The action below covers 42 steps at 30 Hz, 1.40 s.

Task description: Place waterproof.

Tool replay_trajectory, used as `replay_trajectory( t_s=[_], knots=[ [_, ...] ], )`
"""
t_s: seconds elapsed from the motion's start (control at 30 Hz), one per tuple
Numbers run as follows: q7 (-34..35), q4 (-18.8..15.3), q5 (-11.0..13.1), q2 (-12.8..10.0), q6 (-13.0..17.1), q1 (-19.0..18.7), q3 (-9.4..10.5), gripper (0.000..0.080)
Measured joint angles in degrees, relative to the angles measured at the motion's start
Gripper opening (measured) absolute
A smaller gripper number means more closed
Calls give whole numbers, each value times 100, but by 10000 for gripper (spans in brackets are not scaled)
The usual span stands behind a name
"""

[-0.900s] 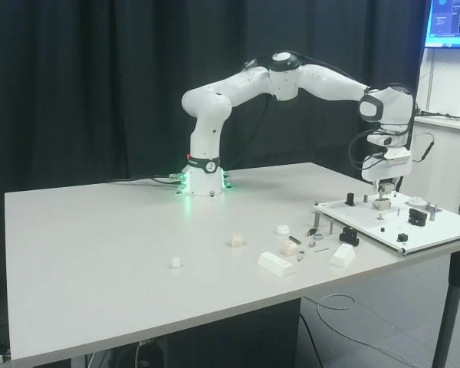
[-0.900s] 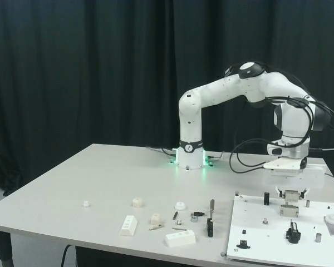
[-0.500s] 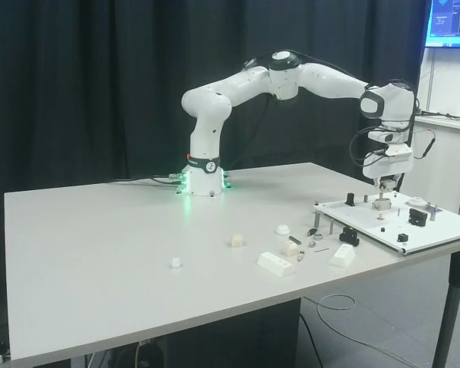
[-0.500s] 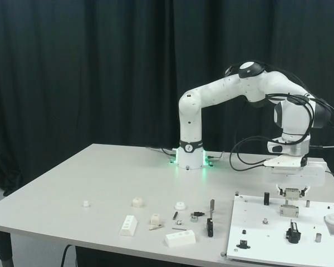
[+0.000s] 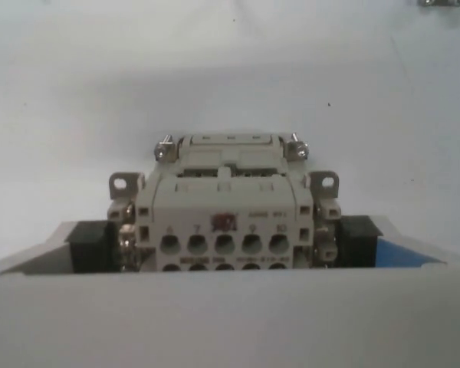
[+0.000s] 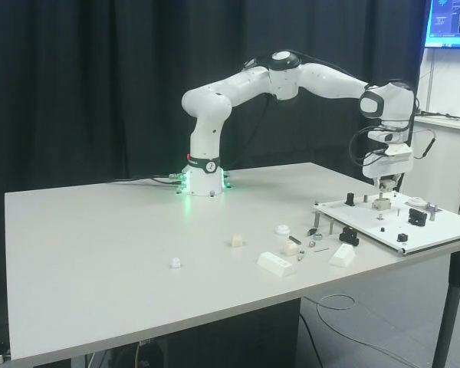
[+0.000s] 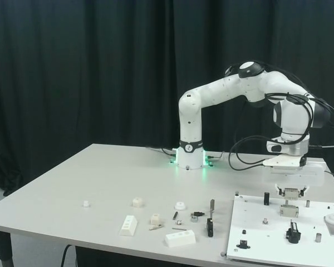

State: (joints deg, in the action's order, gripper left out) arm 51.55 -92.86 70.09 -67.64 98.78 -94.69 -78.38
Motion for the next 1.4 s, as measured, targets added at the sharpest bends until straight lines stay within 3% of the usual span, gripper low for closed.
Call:
replay_trajectory(
  t_s=[0.4,0.97,1.4],
  knots=[
    [-130,11,-209,-1,11,98,-48,617],
    [-1116,-107,-1249,-2,27,724,-91,617],
    [-2495,-611,-1669,-17,96,1315,-265,617]
  ],
)
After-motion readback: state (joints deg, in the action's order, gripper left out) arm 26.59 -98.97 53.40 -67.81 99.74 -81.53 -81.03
